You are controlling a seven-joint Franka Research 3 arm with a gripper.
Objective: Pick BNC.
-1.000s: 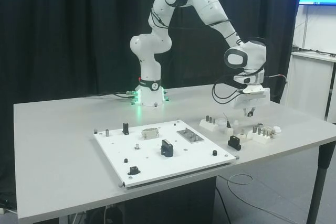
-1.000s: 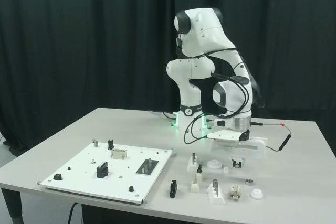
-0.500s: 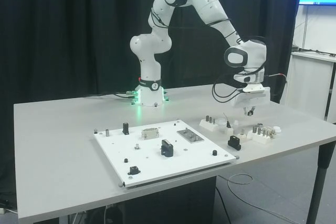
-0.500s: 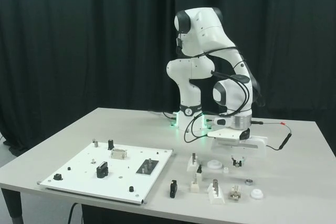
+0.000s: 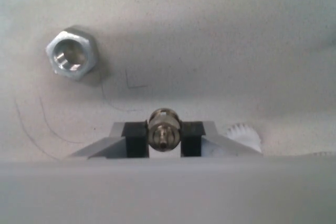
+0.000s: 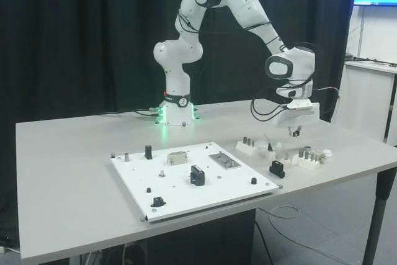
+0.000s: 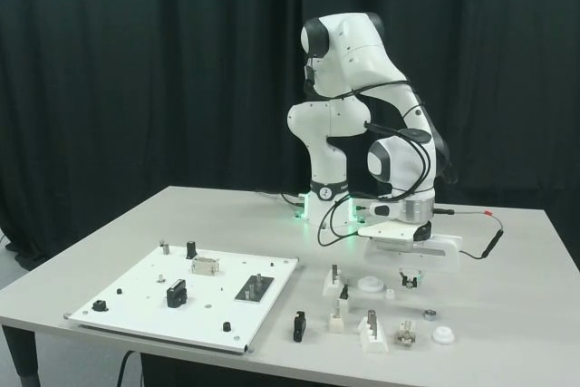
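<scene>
The gripper (image 5: 164, 139) is clamped on the connector (image 5: 164, 129), a small round metal barrel with a ribbed collar, pinched between two black finger pads (image 5: 135, 139) and held clear above the grey table (image 5: 220, 45). A hexagonal metal nut (image 5: 72, 52) with a threaded bore lies flat on the table, well apart. A white toothed gear (image 5: 244, 135) shows partly beside one finger. In the room views the white arm (image 6: 248, 13) hangs over white part holders (image 7: 337, 285).

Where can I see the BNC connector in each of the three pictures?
Wrist view: BNC connector between the black fingers, above the grey table.
First room view: at the gripper, raised off the table.
Second room view: at the gripper, too small to make out.
Shared landmark: the white gear.
</scene>
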